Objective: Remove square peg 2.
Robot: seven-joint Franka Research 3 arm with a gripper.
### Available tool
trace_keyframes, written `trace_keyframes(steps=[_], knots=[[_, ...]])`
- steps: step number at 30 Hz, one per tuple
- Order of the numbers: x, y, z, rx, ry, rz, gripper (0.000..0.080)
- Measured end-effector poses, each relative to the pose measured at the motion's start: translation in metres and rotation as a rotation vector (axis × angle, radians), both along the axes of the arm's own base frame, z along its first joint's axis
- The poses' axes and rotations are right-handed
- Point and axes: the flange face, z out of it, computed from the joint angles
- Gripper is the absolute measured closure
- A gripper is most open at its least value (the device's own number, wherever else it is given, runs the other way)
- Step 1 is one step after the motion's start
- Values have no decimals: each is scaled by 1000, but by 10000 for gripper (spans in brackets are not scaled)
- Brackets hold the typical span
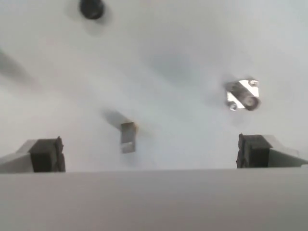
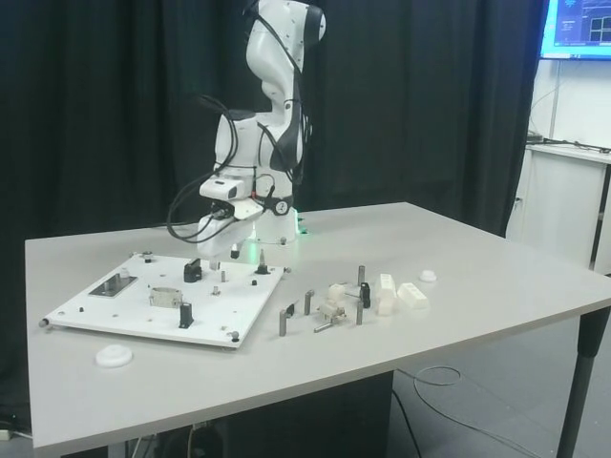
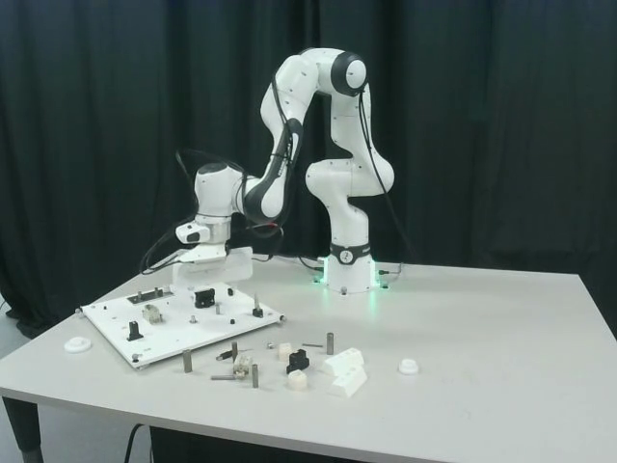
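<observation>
The white Franka arm [image 3: 289, 125] reaches from its base at the back of the grey surface [image 2: 458, 277] out over the white assembly board [image 2: 162, 301], which lies toward the 9 o'clock side of the surface in the first room view. The gripper [image 1: 149, 154] hangs above the board with its two black-padded fingers [image 1: 45, 155] spread wide and nothing between them. In the wrist view a small upright square peg [image 1: 128, 137] stands on the board between the fingertips, free of both; whether it is square peg 2 cannot be told. Well apart from it sit a metal flanged connector [image 1: 243, 95] and a black round knob [image 1: 91, 8]. In the first room view the board also carries a black block [image 2: 192, 271], a grey ring-shaped part [image 2: 165, 297] and a flat grey plate [image 2: 113, 285]. Off the board, at about 3 o'clock from it, loose pegs [image 2: 307, 302] stand near a cluster of white blocks [image 2: 399, 294]. A white disc [image 2: 113, 356] lies on the surface just off the board's near edge, and another white disc [image 2: 427, 276] sits beyond the blocks.
</observation>
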Motion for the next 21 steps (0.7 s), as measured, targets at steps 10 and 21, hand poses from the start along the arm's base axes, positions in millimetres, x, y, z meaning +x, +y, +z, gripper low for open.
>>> trace_keyframes(steps=[10,21], knots=[[-15,-6,-7,87,12,77,3],[-28,-19,-13,114,2,77,3]])
